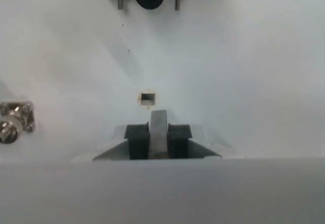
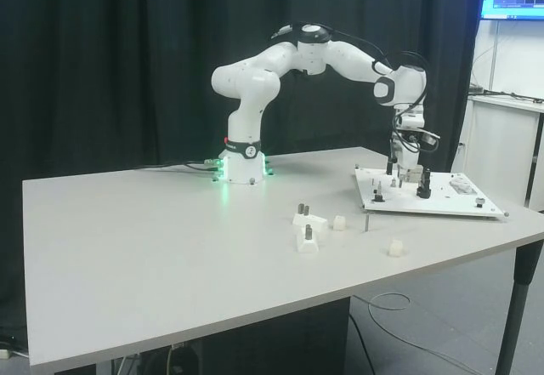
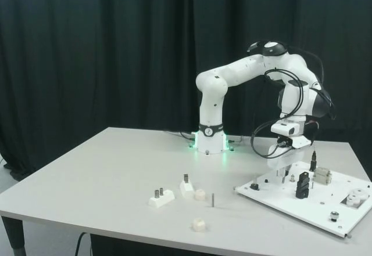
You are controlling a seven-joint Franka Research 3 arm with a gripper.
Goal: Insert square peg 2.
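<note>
The tool [image 1: 158, 141] is closed on the square peg [image 1: 158, 132], which stands upright between the two black pads [image 1: 136, 141]. In the wrist view the peg tip sits just beside the square hole [image 1: 147, 98] in the white board [image 2: 442, 201], apart from it and slightly off its centre. The board lies at the right end of the desk [image 2: 170, 230].

Failure modes, as judged from this position:

- Lateral offset. If the tool descends without correction, the peg tip would land on the rim of the hole and stall or slip in the pads.
- Rotation error. A square section requires its faces parallel to the hole walls; a small twist would jam the corners.
- Tilt. A peg canted in the pads would bind partway down.
- Excess downward force could shift the board on the desk.
</note>
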